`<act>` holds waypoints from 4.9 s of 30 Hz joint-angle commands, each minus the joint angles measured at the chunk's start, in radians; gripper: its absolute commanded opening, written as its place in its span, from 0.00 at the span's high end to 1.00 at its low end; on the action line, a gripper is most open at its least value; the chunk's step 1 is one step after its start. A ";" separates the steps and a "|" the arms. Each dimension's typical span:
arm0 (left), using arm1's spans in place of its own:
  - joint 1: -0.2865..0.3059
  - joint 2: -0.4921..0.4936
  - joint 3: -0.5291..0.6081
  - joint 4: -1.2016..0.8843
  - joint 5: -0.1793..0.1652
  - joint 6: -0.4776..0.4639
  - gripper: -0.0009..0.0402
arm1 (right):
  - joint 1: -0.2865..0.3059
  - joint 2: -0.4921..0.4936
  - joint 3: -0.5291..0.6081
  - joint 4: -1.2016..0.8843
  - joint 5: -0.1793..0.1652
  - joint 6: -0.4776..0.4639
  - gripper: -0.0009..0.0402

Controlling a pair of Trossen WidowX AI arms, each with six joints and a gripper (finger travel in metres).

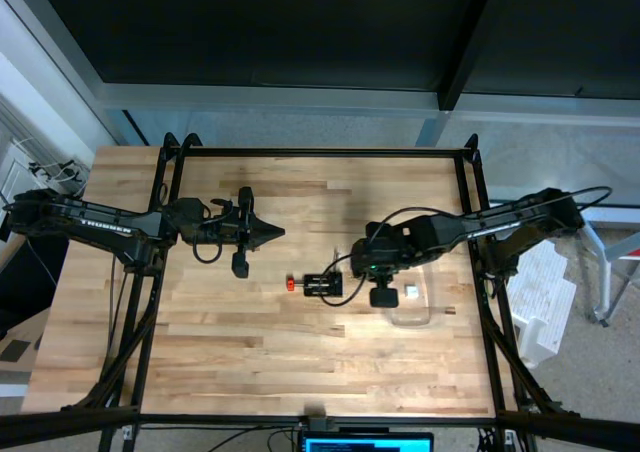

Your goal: Remove the USB-C connector from taskboard and place in the container

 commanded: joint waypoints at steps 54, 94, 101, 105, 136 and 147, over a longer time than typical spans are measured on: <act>0.000 0.000 0.000 0.000 0.000 0.000 0.98 | 0.022 -0.276 -0.435 -0.027 -0.001 0.050 0.56; 0.000 0.000 0.000 0.000 0.000 0.000 0.98 | -0.190 -0.494 -0.393 0.666 -0.118 -0.131 0.98; 0.000 0.000 0.000 0.000 0.000 0.000 0.98 | -0.191 -0.480 -0.467 0.916 -0.123 -0.132 0.98; 0.000 0.000 0.000 0.000 0.000 0.000 0.98 | -0.191 -0.480 -0.528 1.081 -0.123 -0.114 0.98; 0.000 0.000 0.000 0.000 0.000 0.000 0.98 | -0.203 -0.364 -0.612 1.394 -0.107 -0.100 0.98; 0.000 0.000 0.000 0.000 0.000 0.000 0.98 | -0.203 -0.373 -0.663 1.465 -0.106 -0.083 0.98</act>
